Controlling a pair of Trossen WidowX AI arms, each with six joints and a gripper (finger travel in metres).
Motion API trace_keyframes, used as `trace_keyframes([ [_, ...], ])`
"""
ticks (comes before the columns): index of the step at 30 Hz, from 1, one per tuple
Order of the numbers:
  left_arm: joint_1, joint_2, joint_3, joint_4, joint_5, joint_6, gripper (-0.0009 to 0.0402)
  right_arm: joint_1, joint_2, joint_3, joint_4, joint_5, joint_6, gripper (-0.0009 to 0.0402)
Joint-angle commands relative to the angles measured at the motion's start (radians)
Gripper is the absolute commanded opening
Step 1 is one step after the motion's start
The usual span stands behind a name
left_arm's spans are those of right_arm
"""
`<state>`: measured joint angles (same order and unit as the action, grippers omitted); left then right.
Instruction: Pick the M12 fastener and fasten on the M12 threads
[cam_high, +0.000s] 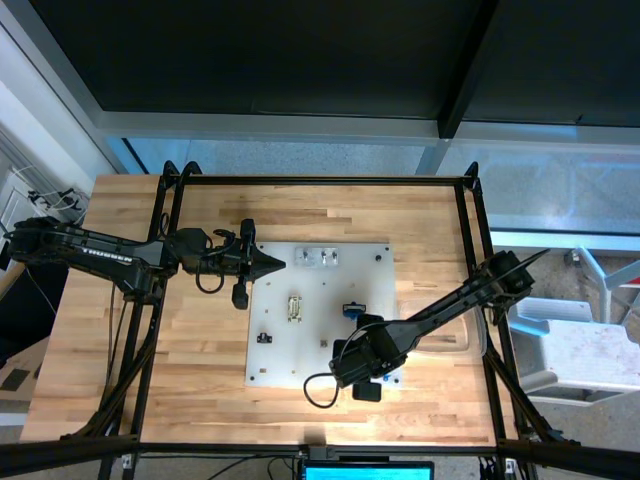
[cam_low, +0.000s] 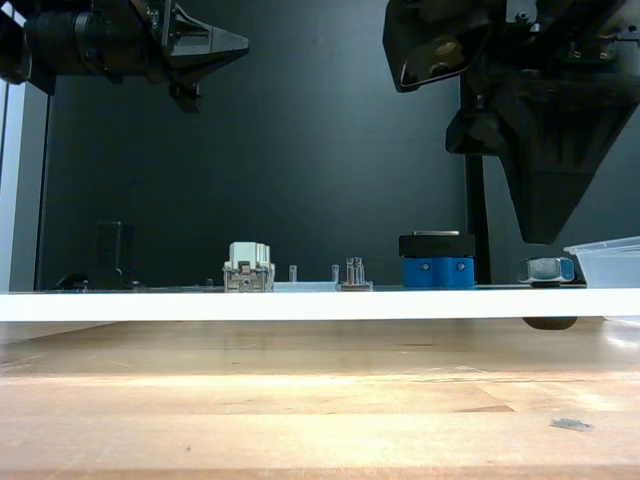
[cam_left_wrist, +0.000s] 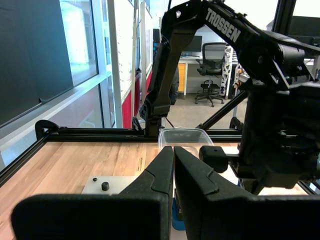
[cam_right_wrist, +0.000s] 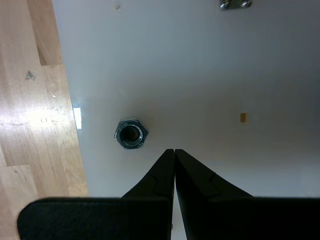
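Our right pincer (cam_low: 548, 238), pressed together and empty, hangs just above and slightly aside of the small silver hexagonal nut (cam_low: 545, 269) — bore upright, low view's lower right, on its stud or not we cannot tell — while the left pincer (cam_low: 243, 42), likewise closed, sits far off, upper left.

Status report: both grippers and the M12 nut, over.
Left gripper shut, empty, high over far left of white board. Right gripper shut, empty, above M12 nut, not touching. Nut on board; threaded on stud, cannot tell. Nothing between.
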<state>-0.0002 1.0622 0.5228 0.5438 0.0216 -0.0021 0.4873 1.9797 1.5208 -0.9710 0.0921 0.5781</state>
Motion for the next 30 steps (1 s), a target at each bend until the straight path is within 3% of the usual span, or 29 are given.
trace_keyframes([
  [1,0.000,0.000,0.000,0.000,0.000,0.000,0.0000,0.000,0.014,-0.001,0.024,0.002,0.020,0.0000],
  [4,0.000,0.000,0.000,0.000,0.000,0.000,0.0000,0.000,0.019,-0.001,0.040,-0.011,0.021,0.0000],
  [6,0.000,0.000,0.000,0.000,0.000,0.000,0.0000,0.000,0.019,-0.001,0.042,-0.047,0.021,0.0000],
  [12,0.000,0.000,0.000,0.000,0.000,0.000,0.0000,0.000,0.010,0.002,0.045,-0.297,0.018,0.0000],
  [14,0.000,0.000,0.000,0.000,0.000,0.000,0.0000,-0.001,0.003,0.002,0.034,-0.322,0.016,0.0000],
  [19,0.000,0.000,0.000,0.000,0.000,0.000,0.0000,-0.001,-0.009,0.002,0.012,-0.316,0.016,0.0000],
  [22,0.000,0.000,0.000,0.000,0.000,0.000,0.0000,-0.001,-0.011,0.002,0.008,-0.275,0.016,0.0000],
  [25,0.000,0.000,0.000,0.000,0.000,0.000,0.0000,0.000,-0.013,0.002,-0.006,-0.197,0.015,0.0000],
  [28,0.000,0.000,0.000,0.000,0.000,0.000,0.0000,-0.002,-0.011,-0.003,-0.019,-0.073,0.022,0.0000],
  [30,0.000,0.000,0.000,0.000,0.000,0.000,0.0000,-0.003,-0.006,-0.006,-0.012,-0.039,0.029,0.0000],
])
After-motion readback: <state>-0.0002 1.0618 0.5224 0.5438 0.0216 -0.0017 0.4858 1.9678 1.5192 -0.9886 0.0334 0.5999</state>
